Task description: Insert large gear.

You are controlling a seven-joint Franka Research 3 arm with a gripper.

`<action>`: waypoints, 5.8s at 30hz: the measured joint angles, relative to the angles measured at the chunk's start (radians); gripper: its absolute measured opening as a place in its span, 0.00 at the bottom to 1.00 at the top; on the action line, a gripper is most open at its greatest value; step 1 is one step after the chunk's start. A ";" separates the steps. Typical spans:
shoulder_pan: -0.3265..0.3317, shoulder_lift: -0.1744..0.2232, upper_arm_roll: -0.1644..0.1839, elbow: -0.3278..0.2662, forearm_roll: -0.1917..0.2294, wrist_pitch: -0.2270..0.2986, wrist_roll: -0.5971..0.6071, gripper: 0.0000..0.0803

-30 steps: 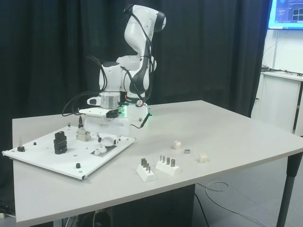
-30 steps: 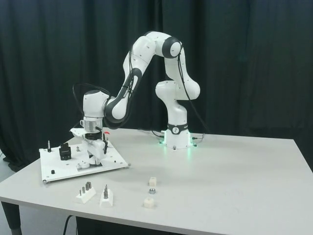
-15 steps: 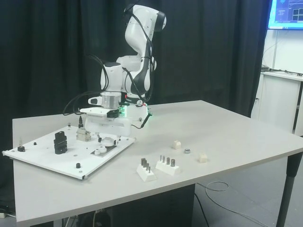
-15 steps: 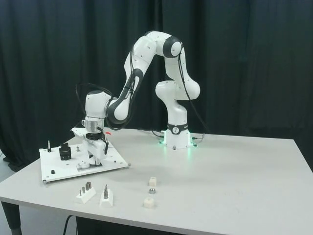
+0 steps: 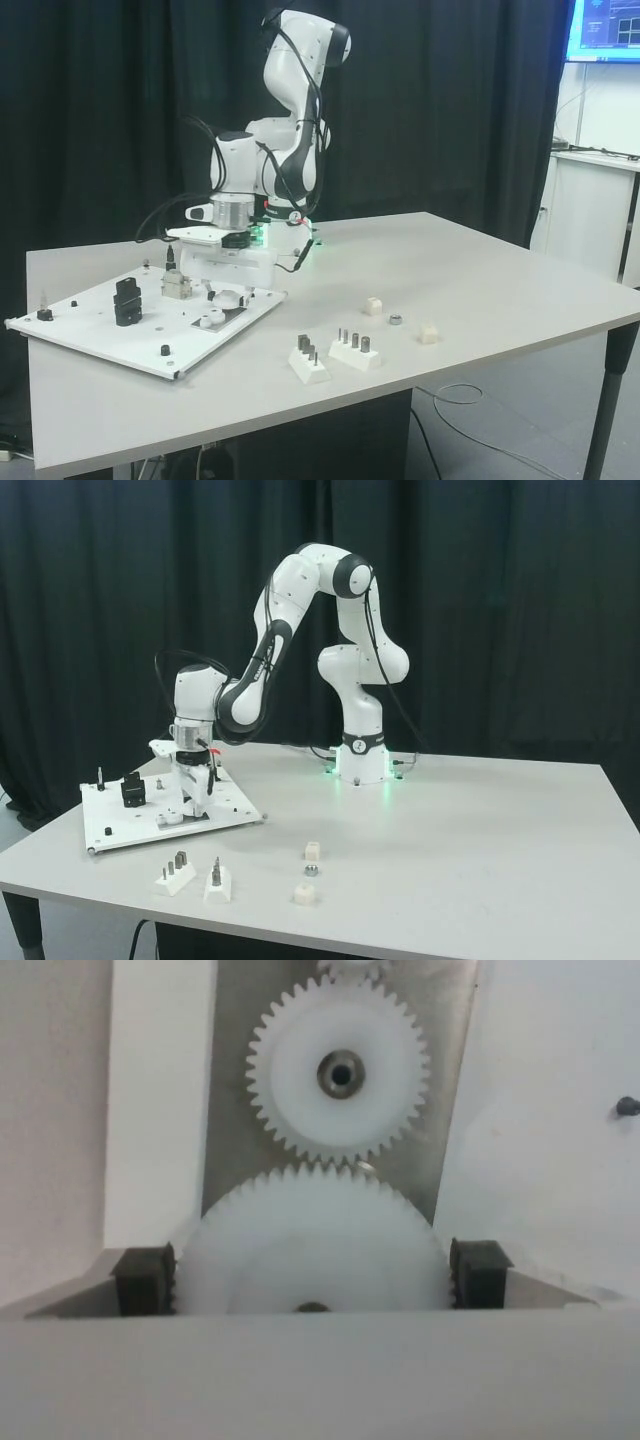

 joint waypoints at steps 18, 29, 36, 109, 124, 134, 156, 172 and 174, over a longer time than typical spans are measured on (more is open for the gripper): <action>0.002 -0.007 0.006 -0.022 0.039 0.043 -0.016 0.74; 0.005 -0.007 0.006 -0.027 0.039 0.053 -0.064 0.74; 0.005 -0.007 0.006 -0.027 0.039 0.054 -0.122 0.74; 0.012 0.017 0.007 -0.031 0.148 0.083 -0.132 0.74; 0.013 0.016 0.007 -0.031 0.106 0.081 -0.175 0.74; 0.013 0.020 0.007 -0.028 0.072 0.078 -0.226 0.74; 0.011 0.048 0.010 -0.008 0.074 0.061 -0.070 0.74; 0.011 0.054 0.008 0.000 0.081 0.045 -0.060 0.74; 0.011 0.056 0.008 0.001 0.081 0.045 -0.061 0.74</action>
